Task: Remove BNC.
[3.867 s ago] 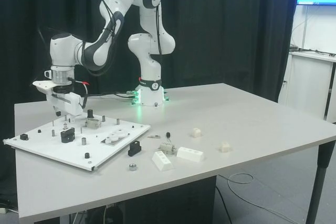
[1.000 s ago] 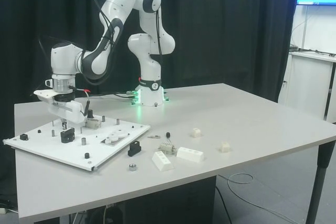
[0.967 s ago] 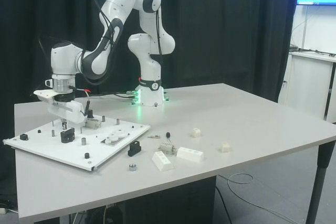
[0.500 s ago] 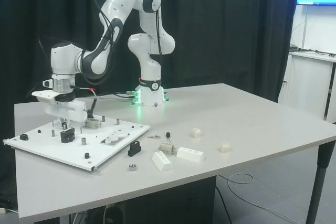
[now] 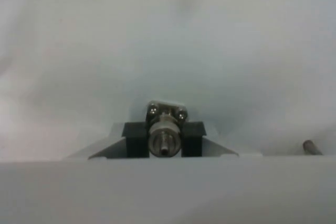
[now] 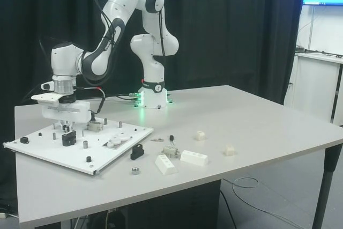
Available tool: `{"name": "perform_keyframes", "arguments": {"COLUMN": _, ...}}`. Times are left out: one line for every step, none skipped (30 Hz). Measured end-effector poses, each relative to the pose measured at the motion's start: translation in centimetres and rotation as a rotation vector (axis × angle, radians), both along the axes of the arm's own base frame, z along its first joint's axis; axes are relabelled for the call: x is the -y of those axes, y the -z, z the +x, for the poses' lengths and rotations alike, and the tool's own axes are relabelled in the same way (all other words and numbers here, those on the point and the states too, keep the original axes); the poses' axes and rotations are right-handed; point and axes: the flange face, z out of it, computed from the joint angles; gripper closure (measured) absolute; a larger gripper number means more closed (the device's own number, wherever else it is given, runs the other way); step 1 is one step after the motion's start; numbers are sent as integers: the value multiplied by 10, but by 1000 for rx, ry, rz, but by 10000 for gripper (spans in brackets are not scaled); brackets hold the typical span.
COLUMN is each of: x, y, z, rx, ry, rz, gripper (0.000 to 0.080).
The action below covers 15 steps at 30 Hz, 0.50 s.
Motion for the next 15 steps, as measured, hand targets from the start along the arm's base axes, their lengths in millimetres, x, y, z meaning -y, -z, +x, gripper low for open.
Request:
{"name": "perform_keyframes", "arguments": {"x": 0, "y": 0, "z": 0, "rx": 2, "ry": -15, "rz": 0, "gripper": 673}}
{"name": "perform_keyframes", "arguments": {"x": 0, "y": 0, "z": -1, "rx": 4, "ry": -33, "rz": 0, "gripper": 673}}
{"name": "perform_keyframes", "arguments": {"x": 0, "y": 0, "z": -1, "rx": 5, "ry": -49, "rz": 0, "gripper": 673}}
{"name": "perform_keyframes", "arguments": {"x": 0, "y": 0, "z": -1, "rx": 6, "ry": -68, "rz": 0, "gripper": 673}}
{"name": "perform_keyframes", "arguments": {"x": 0, "y": 0, "z": -2, "rx": 8, "ry": -85, "rz": 0, "gripper": 673}}
{"name": "perform_keyframes", "arguments": {"x": 0, "y": 0, "z": -2, "rx": 9, "ry": -101, "rz": 0, "gripper": 673}}
{"name": "perform_keyframes", "arguments": {"x": 1, "y": 0, "z": -2, "rx": 10, "ry": -119, "rz": -1, "gripper": 673}}
{"name": "perform_keyframes", "arguments": {"x": 1, "y": 0, "z": -2, "rx": 10, "ry": -135, "rz": -1, "gripper": 673}}
{"name": "perform_keyframes", "arguments": {"x": 1, "y": 0, "z": -3, "rx": 11, "ry": -151, "rz": -1, "gripper": 673}}
{"name": "perform_keyframes", "arguments": {"x": 1, "y": 0, "z": -3, "rx": 12, "ry": -167, "rz": -1, "gripper": 673}}
{"name": "perform_keyframes", "arguments": {"x": 1, "y": 0, "z": -3, "rx": 14, "ry": -182, "rz": -1, "gripper": 673}}
{"name": "perform_keyframes", "arguments": {"x": 1, "y": 0, "z": -3, "rx": 15, "ry": -195, "rz": -1, "gripper": 673}}
{"name": "perform_keyframes", "arguments": {"x": 1, "y": 0, "z": -4, "rx": 17, "ry": -208, "rz": -2, "gripper": 673}}
{"name": "perform_keyframes", "arguments": {"x": 1, "y": 0, "z": -4, "rx": 18, "ry": -221, "rz": -2, "gripper": 673}}
{"name": "perform_keyframes", "arguments": {"x": 1, "y": 0, "z": -4, "rx": 19, "ry": -234, "rz": -2, "gripper": 673}}
